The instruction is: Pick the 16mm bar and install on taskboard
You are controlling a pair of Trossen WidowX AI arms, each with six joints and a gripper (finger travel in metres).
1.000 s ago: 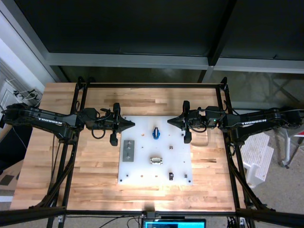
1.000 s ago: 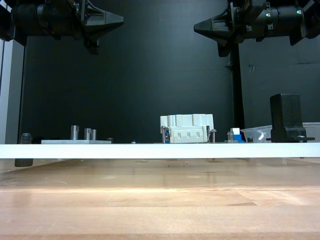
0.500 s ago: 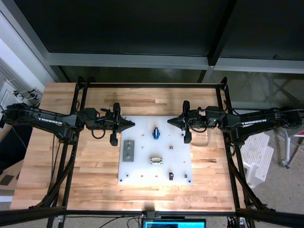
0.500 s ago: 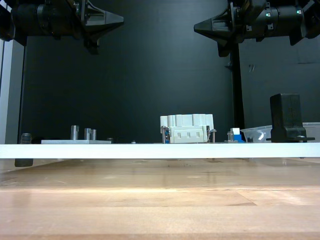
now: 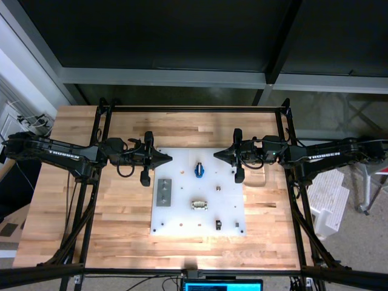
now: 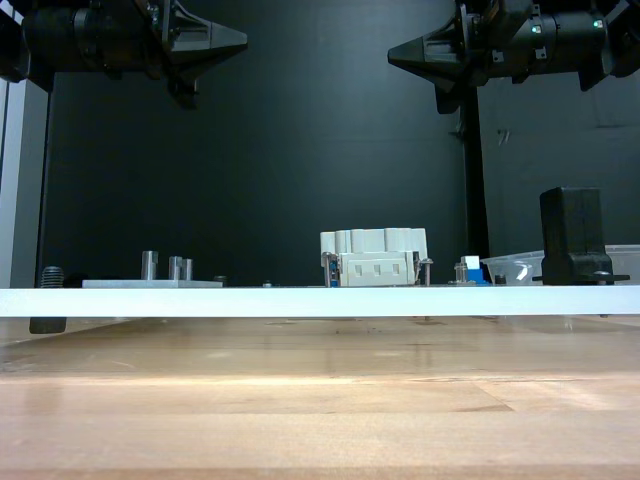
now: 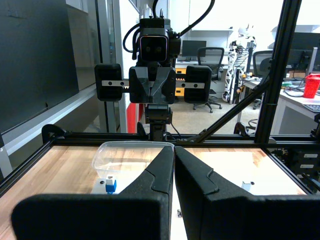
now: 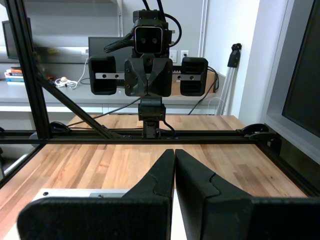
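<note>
- Left gripper (image 5: 165, 159): jaws pressed together, raised over the taskboard's (image 5: 182, 211) far left corner.
- Right gripper (image 5: 218, 155): jaws likewise closed, raised over its far right part.

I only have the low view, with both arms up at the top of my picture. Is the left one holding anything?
Observer: No. The left wrist view shows the left gripper with its fingers shut together and nothing between them.
Operator: And the right?
Observer: The right wrist view shows the right gripper shut and empty too.
Operator: Where does the clear tray sit?
Observer: In the high view the clear tray rests on the wooden table just off the right edge of the taskboard.
</note>
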